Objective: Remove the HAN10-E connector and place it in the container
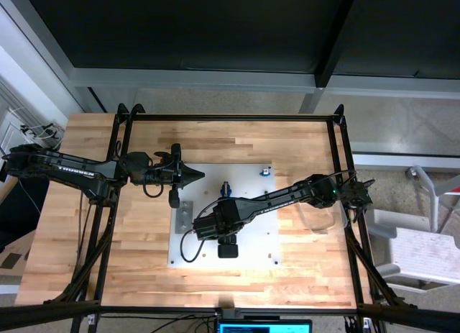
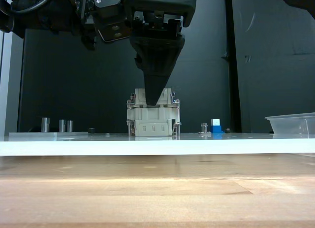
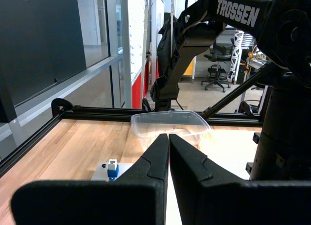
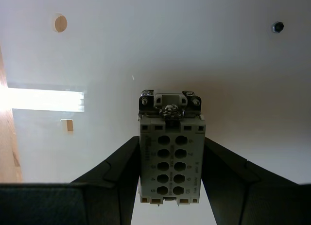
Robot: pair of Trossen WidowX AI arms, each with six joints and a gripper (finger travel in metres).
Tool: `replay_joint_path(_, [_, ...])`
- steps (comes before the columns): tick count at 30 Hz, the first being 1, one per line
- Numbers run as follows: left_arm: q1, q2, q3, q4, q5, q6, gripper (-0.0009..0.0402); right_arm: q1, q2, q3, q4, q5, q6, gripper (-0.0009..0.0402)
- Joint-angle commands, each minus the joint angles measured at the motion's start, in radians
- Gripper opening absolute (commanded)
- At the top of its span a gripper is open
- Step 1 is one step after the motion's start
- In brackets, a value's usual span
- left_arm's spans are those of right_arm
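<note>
1. The wooden table (image 1: 72, 225) is covered at its middle by a white board (image 1: 259, 236).
2. The container (image 3: 146, 130) is set on the table just beside the board's right edge.
3. The left gripper (image 3: 168, 140) is held over the board's far left corner, fingers pressed together.
4. The right gripper (image 2: 155, 97) is lowered over the board's middle, fingers pinching the HAN10-E connector (image 4: 170, 166) by its long sides.
5. The connector appears seated on a grey housing (image 2: 152, 124) on the board.
6. A small blue part (image 2: 215, 128) is stood near the board's far edge.
</note>
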Motion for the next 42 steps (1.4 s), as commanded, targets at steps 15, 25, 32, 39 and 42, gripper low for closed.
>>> replay_joint_path(15, [0.000, 0.000, 0.000, 0.000, 0.000, 0.000, 0.0000, 0.000, -0.061, 0.001, -0.017, -0.002, -0.001, 0.0064])
replay_joint_path(25, [0.000, 0.000, 0.000, 0.000, 0.000, 0.000, 0.0000, -0.003, -0.091, 0.001, -0.019, -0.003, -0.001, 0.0064])
replay_joint_path(32, [0.000, 0.000, 0.000, 0.000, 0.000, 0.000, 0.0000, -0.014, -0.143, -0.054, -0.020, -0.004, -0.002, 0.0064])
replay_joint_path(39, [0.000, 0.000, 0.000, 0.000, 0.000, 0.000, 0.0000, -0.024, -0.251, -0.224, 0.056, -0.003, -0.001, 0.0064])
replay_joint_path(42, [0.000, 0.000, 0.000, 0.000, 0.000, 0.000, 0.0000, -0.028, -0.308, -0.313, 0.089, -0.003, 0.007, 0.0064])
